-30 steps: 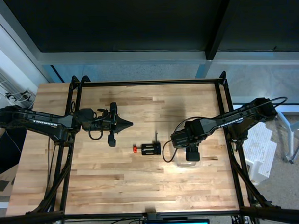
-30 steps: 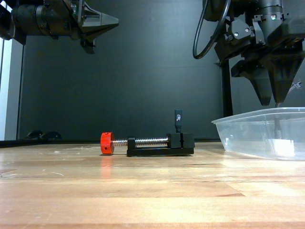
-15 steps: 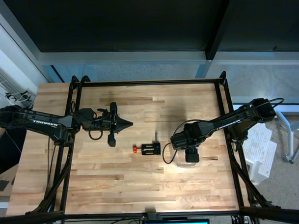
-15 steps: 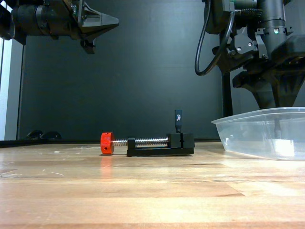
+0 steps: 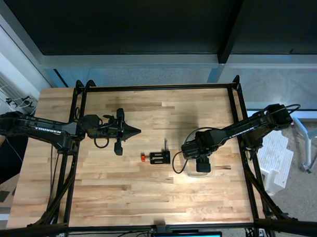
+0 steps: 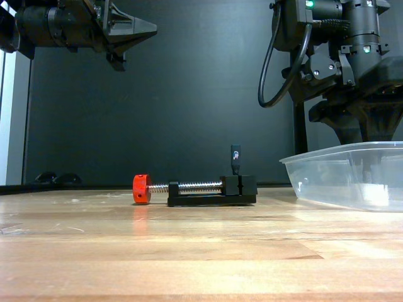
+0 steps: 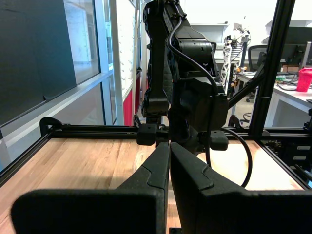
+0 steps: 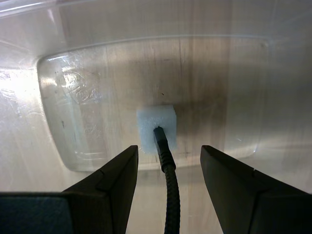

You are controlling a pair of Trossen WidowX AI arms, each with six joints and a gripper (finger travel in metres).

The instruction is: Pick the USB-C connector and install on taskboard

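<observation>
The right gripper [image 8: 169,152] hung inside the clear tray [image 6: 315,176], fingers apart on either side of the USB-C connector [image 8: 162,141]; the plug stood in a white foam square [image 8: 155,119], not yet gripped; the left gripper [image 7: 169,151] hovered well away, fingers together; the taskboard [image 5: 160,158] sat on the table [image 5: 124,192]; by my reckoning, both pick and install remained.
</observation>
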